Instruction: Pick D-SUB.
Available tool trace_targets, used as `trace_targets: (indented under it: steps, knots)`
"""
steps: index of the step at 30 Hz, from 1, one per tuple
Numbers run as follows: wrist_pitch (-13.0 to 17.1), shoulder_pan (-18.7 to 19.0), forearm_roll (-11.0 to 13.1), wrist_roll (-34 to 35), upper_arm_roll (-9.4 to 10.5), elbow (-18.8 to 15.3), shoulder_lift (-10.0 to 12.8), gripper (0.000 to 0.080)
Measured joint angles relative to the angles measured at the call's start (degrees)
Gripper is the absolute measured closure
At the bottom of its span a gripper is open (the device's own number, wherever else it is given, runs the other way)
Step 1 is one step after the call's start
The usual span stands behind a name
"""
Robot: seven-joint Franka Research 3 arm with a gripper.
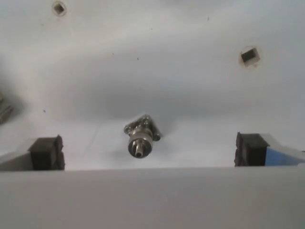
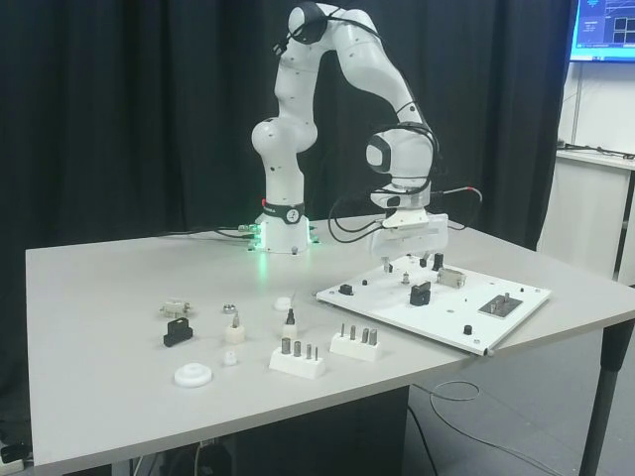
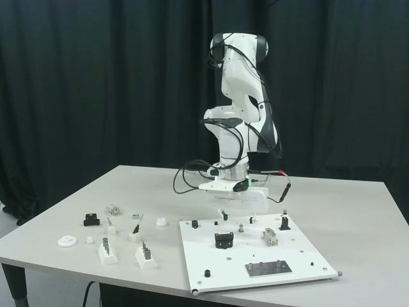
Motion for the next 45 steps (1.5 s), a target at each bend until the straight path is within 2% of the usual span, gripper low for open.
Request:
trace_targets:
  steps: [8,17,24,33,45]
  knots:
    - [-1.63,0.0,-1.33,-0.04,-0.49,0.64,-1.25,0.0003]
    - [-1.68,0.0,-1.6,-0.1,-0.58,0.92,-1.48,0.0003]
    - [-1.68,0.01,-3.33,-0.85,-0.58,1.16,-1.49,0.0003]
    - [-1.48,-0.01,-6.93,-1.82,-1.19,2.33,-1.49,0.0003]
    - [-1.8,-1.3,-14.84,-4.1,-4.99,5.07,-1.53,0.0003]
